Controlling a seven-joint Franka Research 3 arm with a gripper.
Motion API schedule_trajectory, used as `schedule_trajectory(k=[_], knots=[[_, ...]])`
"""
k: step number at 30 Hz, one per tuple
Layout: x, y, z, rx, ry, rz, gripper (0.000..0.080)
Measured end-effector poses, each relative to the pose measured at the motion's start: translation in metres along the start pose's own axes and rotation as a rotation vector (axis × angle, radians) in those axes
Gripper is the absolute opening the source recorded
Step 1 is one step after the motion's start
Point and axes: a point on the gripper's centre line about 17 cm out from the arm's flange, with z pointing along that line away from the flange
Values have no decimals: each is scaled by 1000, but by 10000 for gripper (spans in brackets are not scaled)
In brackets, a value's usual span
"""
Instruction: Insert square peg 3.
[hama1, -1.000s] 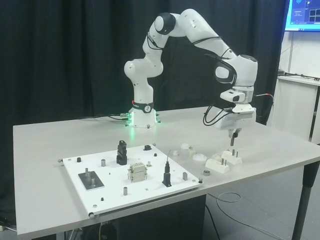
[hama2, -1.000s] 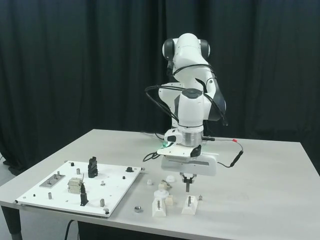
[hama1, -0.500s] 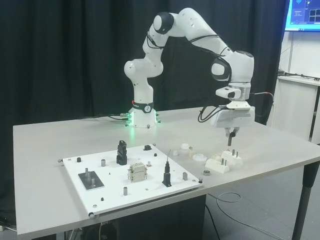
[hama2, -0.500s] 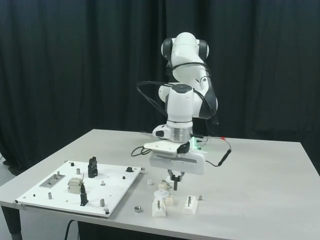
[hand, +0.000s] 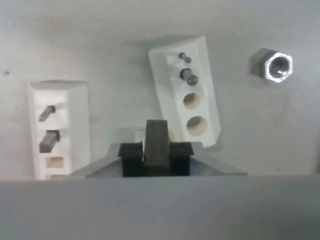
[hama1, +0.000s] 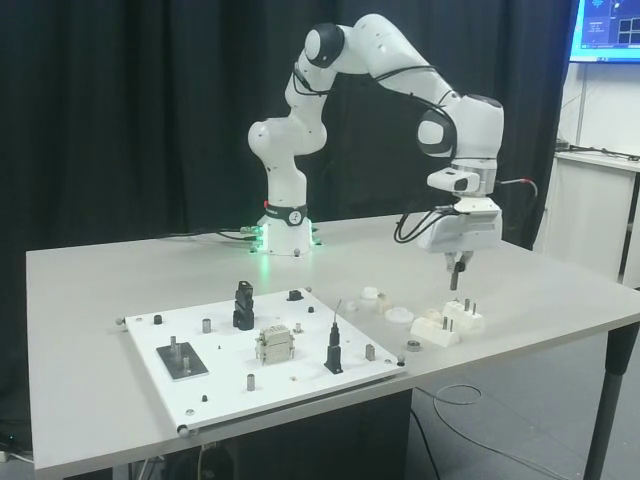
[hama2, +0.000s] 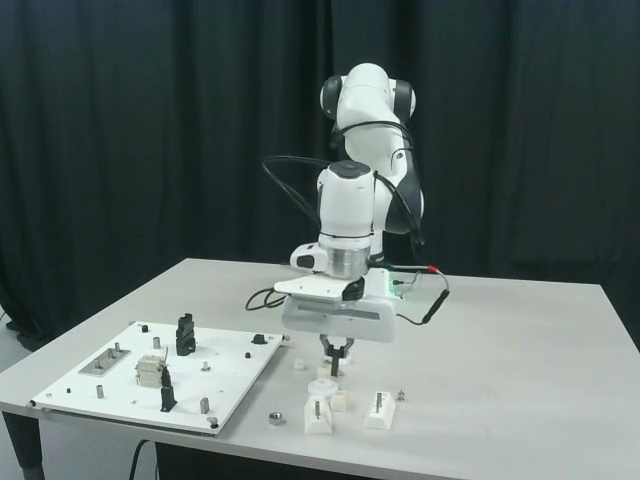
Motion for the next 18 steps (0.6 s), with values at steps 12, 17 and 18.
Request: schedule_trajectory(k=[12, 17, 18], knots=[[12, 36, -8, -13, 25, 132, 109], [21, 58, -14, -26, 43, 157, 109], [22, 63, -15, -27, 47, 163, 109]])
